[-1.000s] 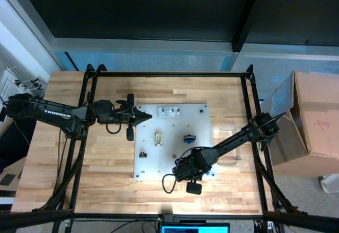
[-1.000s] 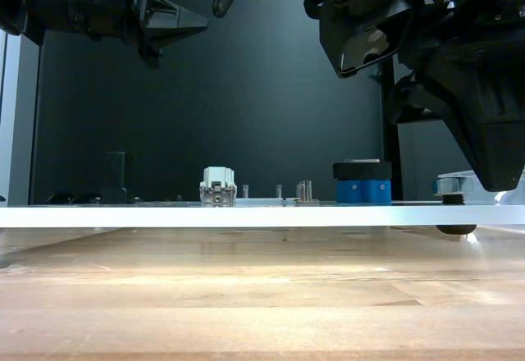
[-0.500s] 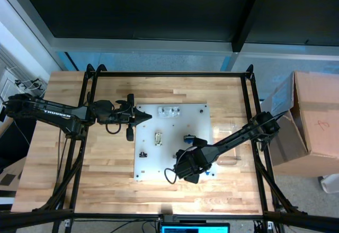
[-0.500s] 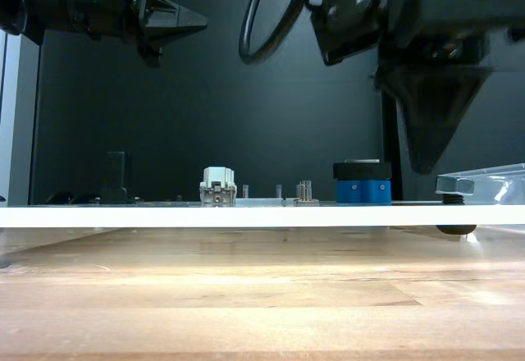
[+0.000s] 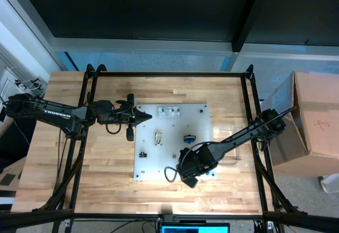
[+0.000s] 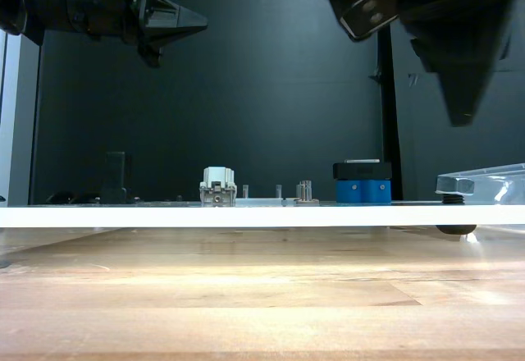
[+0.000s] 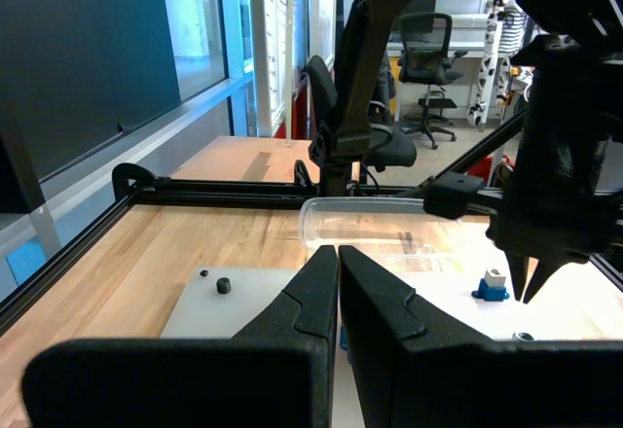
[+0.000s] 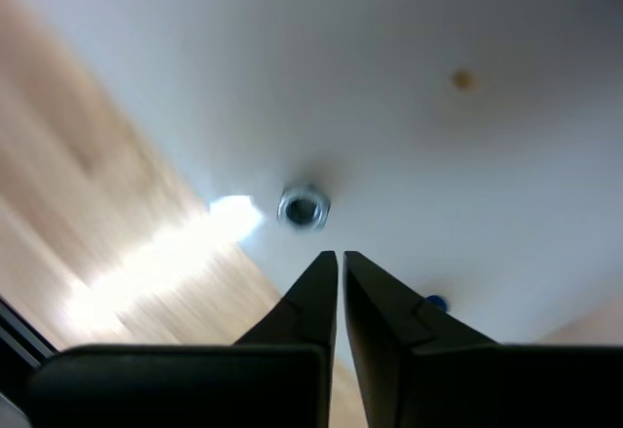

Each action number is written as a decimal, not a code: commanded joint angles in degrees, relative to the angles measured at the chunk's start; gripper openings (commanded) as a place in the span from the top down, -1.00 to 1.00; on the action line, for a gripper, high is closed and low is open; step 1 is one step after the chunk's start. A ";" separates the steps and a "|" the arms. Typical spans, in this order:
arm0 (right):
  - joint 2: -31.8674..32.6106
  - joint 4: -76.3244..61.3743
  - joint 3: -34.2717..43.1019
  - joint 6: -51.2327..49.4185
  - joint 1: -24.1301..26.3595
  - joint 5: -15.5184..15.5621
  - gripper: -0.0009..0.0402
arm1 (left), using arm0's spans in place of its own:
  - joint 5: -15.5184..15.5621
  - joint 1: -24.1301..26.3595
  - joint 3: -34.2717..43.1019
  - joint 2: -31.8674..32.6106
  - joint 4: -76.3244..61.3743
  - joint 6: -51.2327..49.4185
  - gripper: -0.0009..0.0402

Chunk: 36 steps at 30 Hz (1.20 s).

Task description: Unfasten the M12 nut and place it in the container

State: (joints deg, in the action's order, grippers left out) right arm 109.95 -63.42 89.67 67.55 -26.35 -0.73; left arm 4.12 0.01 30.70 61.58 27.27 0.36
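Nut [image 6: 454, 185] sits unmoved atop its stud [image 6: 453, 199], ribs showing, while the right gripper [image 6: 462, 117], jaws pressed together on nothing, has lifted to hang above the stud, so unfastening remains; the left gripper [image 5: 150, 117], likewise closed, hovers far left of the stud.

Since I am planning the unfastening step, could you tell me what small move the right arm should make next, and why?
Probably open the right end effector: it hangs shut and empty above the nut, which sits on its stud, ribs showing beneath. The left end effector, shut, hovers over the far left edge of the board.
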 commanded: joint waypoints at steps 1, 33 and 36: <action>-0.37 0.17 0.55 6.12 -0.04 0.72 0.71 | -0.02 0.00 0.02 0.02 0.02 0.00 0.96; 7.28 5.79 0.33 7.43 -0.04 -0.09 0.12 | 0.00 0.00 0.00 0.02 0.00 0.00 0.96; 7.28 5.75 0.33 7.45 -0.04 -0.11 0.27 | 0.00 -0.02 0.00 0.02 0.00 0.00 0.96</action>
State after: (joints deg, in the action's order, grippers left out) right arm 117.19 -57.65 90.00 75.07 -26.39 -0.84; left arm 4.12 0.01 30.70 61.58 27.24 0.36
